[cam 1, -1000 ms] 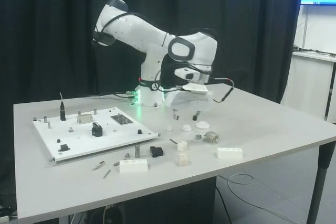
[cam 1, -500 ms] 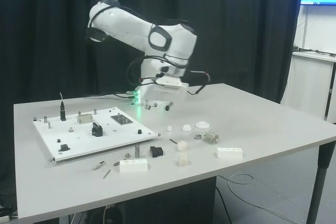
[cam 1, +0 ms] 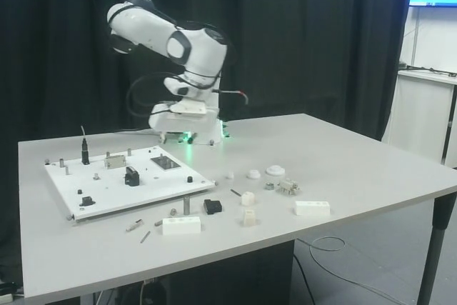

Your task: Remove USB.

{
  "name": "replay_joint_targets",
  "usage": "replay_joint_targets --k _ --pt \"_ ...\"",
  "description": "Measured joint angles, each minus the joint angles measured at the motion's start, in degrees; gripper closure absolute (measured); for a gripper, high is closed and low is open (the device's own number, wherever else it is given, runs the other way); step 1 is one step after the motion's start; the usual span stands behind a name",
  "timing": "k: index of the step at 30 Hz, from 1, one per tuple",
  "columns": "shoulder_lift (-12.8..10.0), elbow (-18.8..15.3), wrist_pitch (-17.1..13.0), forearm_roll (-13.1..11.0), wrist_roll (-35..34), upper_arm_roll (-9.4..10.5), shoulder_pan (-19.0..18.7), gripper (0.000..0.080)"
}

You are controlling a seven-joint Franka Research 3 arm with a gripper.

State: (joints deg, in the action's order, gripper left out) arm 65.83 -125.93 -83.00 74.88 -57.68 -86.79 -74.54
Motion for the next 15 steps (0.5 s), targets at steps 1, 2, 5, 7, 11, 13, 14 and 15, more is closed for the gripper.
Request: replay_joint_targets --k 1,2,5,7,11,13,14,15 --pt "0.0 -0.1 0.0 0.1 0.9 0.16 1.0 0.0003" --pt "0.0 -0.2 0.0 0.2 1.7 0.29 1.9 0.0003" --pt "0.0 -0.4 0.0 0.4 4.2 0.62 4.5 0.0003" --pt "0.0 -0.5 0.0 0.7 5.9 0.8 6.2 0.0003" --pt "0.1 -0.6 0.0 1.4 8.8 0.96 9.3 0.0003" --pt "0.1 -0.6 -0.1 1.8 10.3 0.99 10.8 0.0003" --pt "0.2 -0.6 -0.1 2.0 11.1 0.99 11.6 0.0003" --pt "0.2 -0.6 -0.1 2.2 11.8 0.99 12.3 0.0003"
